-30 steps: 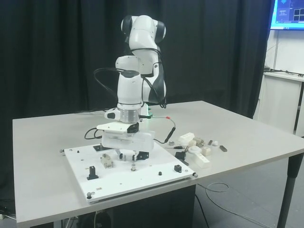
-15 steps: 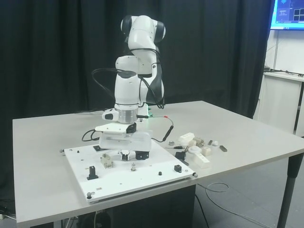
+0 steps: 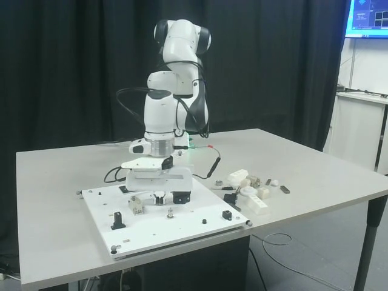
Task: Remove square peg 1.
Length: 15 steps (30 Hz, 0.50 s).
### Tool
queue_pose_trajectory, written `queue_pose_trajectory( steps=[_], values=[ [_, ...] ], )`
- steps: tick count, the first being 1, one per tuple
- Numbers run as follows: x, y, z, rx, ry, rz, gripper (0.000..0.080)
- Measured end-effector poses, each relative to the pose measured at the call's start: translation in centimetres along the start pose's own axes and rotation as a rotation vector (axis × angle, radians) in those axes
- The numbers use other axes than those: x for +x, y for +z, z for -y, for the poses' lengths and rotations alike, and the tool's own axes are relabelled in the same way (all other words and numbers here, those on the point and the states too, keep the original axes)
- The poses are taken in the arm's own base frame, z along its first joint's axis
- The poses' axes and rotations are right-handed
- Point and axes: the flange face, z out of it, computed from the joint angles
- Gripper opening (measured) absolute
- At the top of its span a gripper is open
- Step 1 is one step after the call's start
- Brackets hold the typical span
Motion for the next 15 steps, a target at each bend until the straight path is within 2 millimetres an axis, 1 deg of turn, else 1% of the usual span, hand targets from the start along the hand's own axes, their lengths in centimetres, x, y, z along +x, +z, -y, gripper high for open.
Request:
queue_pose_trajectory(
  steps=[15],
  values=[
    [0.12, -0.6, -0.26, 0.021, 0.025, 0.008, 0.0043]
  ],
)
